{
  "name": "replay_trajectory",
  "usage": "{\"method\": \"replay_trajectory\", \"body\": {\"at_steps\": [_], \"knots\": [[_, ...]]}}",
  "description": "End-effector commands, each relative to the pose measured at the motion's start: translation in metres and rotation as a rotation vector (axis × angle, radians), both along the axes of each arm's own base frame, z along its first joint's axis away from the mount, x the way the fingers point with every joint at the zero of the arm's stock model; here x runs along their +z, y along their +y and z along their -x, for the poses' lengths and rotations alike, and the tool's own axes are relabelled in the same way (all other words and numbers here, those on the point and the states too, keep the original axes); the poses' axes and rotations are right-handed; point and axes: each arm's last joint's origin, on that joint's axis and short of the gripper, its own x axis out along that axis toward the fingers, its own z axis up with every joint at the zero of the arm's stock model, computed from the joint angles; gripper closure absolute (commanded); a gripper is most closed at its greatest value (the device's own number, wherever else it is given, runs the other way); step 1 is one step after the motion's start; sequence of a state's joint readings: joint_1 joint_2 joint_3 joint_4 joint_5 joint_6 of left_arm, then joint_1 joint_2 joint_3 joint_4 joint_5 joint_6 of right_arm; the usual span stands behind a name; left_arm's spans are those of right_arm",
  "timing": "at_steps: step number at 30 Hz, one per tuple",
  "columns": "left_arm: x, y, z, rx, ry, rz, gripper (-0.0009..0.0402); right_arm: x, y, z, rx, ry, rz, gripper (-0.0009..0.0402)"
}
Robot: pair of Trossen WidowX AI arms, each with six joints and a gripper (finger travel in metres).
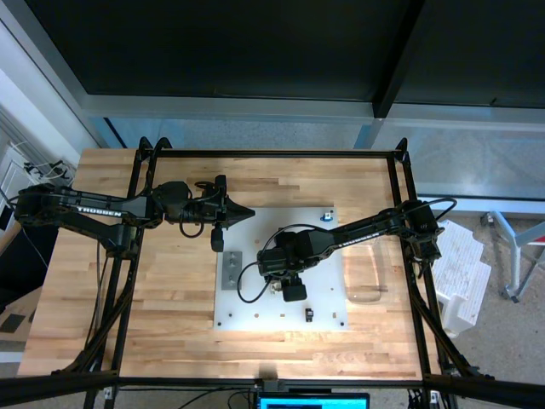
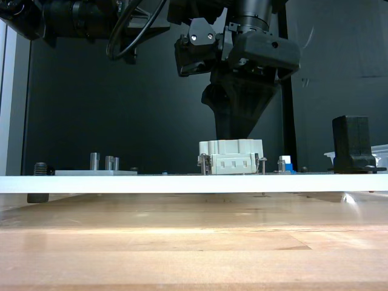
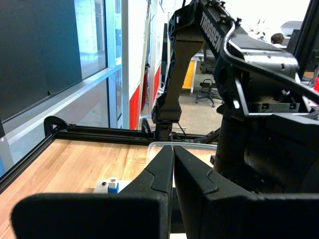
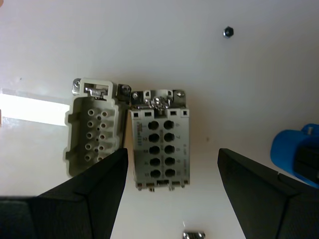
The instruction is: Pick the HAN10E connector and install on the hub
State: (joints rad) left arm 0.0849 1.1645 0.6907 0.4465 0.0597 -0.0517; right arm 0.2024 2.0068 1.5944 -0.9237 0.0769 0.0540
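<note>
Fingers (image 4: 94, 194) of right gripper (image 4: 172, 154) spread above HAN10E connector (image 4: 159, 147) beside hub (image 4: 92, 129), maybe touching; left gripper (image 1: 249, 211) closed over plate (image 1: 255, 315).

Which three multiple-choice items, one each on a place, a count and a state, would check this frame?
1. Where is the right hand?
A) above the HAN10E connector on the white plate
B) parked at the table edge
C) over a clear bin

2. How many contact holes show on the connector's face?
A) four
B) ten
C) sixteen

3. What state is the left hand in, near the plate's far left corner?
A) open wide
B) shut on a blue piece
C) shut, empty

Answers:
1 A: its open fingers straddle the connector in the right wrist view.
2 B: two columns of five.
3 C: its fingers meet with nothing between them.
</note>
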Motion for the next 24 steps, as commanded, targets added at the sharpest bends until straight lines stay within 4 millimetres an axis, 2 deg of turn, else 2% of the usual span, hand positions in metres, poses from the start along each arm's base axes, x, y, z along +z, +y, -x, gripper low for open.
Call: {"method": "replay_trajectory", "body": {"at_steps": [1, 12, 20, 24], "knots": [[0.0, 0.0, -0.0001, 0.0, 0.0, 0.0, 0.0393, -0.0027, 0.0001, 0.0001, 0.0, -0.005, -0.001, 0.0141], [0.0, 0.0, -0.0001, 0.0, 0.0, 0.0, 0.0393, -0.0036, -0.0001, -0.0029, 0.01, -0.032, -0.006, 0.0149], [0.0001, 0.0, -0.0001, 0.0, 0.0, 0.0, 0.0393, -0.012, -0.0007, -0.0061, 0.015, -0.014, -0.023, 0.0186], [0.0, 0.0, -0.0001, 0.0, 0.0, 0.0, 0.0393, -0.0113, -0.001, -0.0058, 0.013, -0.015, -0.016, 0.0221]]}}
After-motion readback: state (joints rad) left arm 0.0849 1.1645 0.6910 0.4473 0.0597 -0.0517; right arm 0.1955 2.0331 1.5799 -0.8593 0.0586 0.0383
